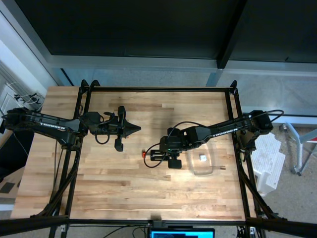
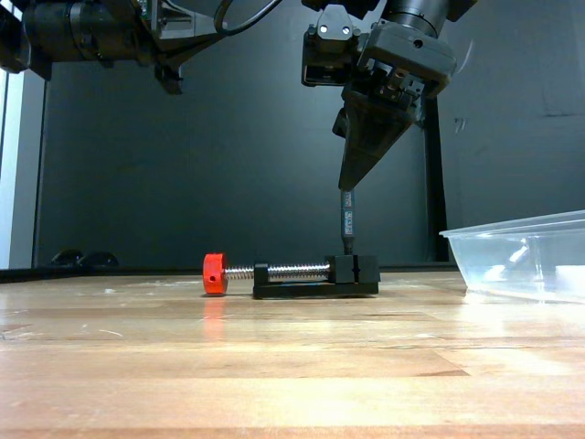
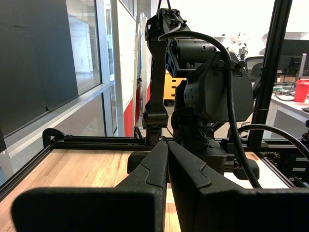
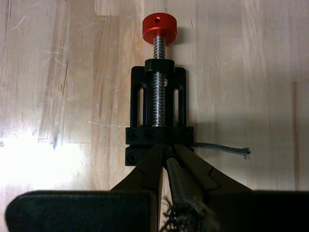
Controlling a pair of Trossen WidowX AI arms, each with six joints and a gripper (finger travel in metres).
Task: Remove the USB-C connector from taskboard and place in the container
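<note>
The taskboard (image 2: 315,274) is a small black clamp block with a red-orange knob (image 2: 214,273), lying on the wooden table (image 1: 124,188). My right gripper (image 2: 347,187) points straight down over its clamp end, shut on the USB-C connector (image 2: 347,222). This slim black stick stands upright, and its lower end meets the top of the block. In the right wrist view the fingers (image 4: 147,169) pinch a braided stub (image 4: 176,181) just behind the taskboard (image 4: 157,125). The container (image 1: 202,161), a clear tray, lies right of the taskboard. My left gripper (image 1: 136,129) hovers shut and empty at mid-left.
A small white cube (image 1: 202,157) lies inside the tray (image 2: 526,261). A short grey braided cord end (image 4: 223,149) sticks out sideways from the clamp. A black frame (image 1: 158,89) borders the table's edges.
</note>
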